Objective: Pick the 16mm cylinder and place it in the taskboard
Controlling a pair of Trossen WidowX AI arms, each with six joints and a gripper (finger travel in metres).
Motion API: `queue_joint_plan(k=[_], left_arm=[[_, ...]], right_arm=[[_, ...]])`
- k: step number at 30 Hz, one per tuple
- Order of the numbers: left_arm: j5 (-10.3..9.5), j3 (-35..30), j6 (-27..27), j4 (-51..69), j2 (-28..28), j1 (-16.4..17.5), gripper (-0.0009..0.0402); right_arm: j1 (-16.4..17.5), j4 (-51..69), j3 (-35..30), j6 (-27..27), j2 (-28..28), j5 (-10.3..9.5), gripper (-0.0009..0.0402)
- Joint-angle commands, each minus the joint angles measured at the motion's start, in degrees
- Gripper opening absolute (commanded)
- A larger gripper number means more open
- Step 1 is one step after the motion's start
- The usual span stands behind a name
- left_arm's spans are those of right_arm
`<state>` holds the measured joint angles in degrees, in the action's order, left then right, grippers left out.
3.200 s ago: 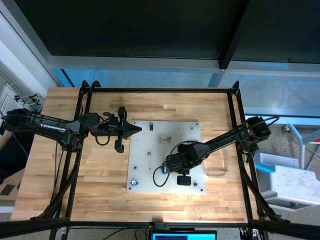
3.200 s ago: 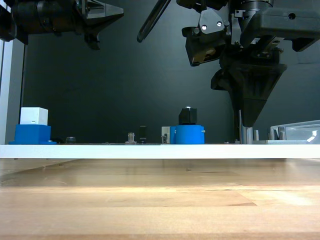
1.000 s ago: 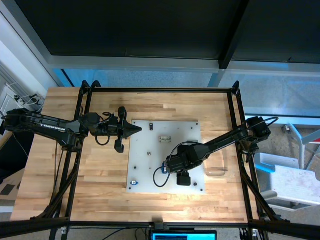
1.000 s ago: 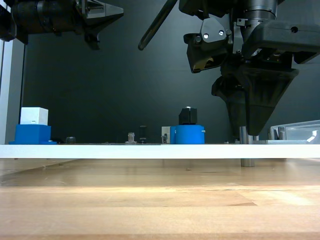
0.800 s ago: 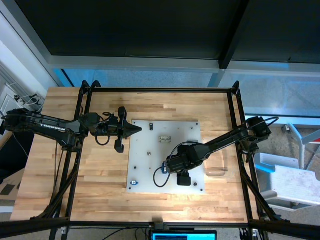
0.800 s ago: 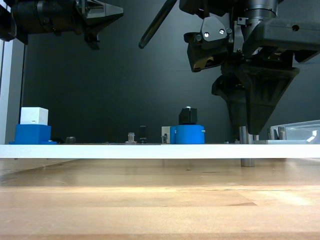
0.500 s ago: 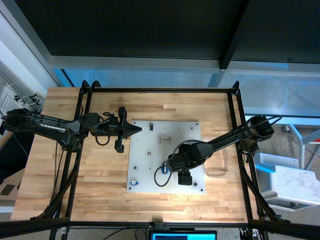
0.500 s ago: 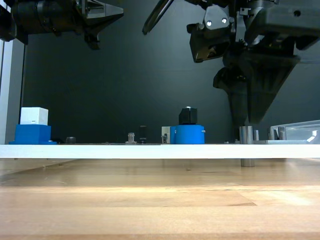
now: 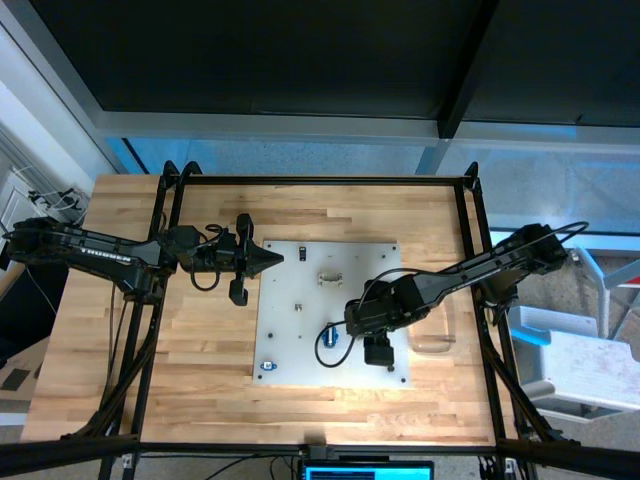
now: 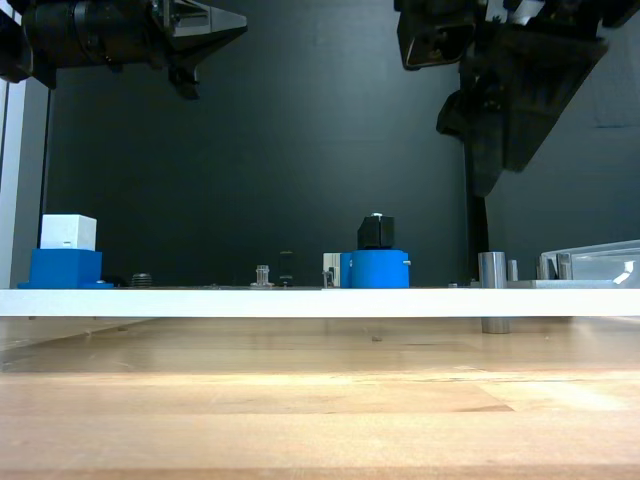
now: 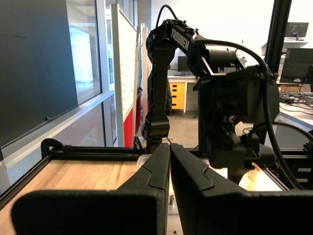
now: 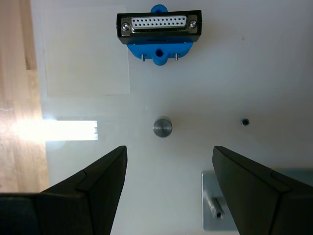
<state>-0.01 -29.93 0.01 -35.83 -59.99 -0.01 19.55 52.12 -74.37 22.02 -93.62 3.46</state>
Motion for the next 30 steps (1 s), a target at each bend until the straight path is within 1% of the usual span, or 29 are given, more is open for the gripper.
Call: queue_joint_plan(k=[1, 11, 30], left_arm=[[0.00, -0.02, 0.00, 0.00, 0.00, 0.00, 0.0000], [0.00, -0.02, 0.00, -0.02, 0.00, 0.00, 0.0000], [0.00, -0.02, 0.00, -0.02, 0.00, 0.00, 0.0000]], right_arm=[[0.00, 0.81, -0.02, 0.00, 1.40, 0.02, 0.0245], [0.11, 1.38, -0.02, 0.02, 4.15, 0.02, 0.0245], [0.09, 1.38, -0.02, 0.00, 4.24, -0.02, 0.0245]])
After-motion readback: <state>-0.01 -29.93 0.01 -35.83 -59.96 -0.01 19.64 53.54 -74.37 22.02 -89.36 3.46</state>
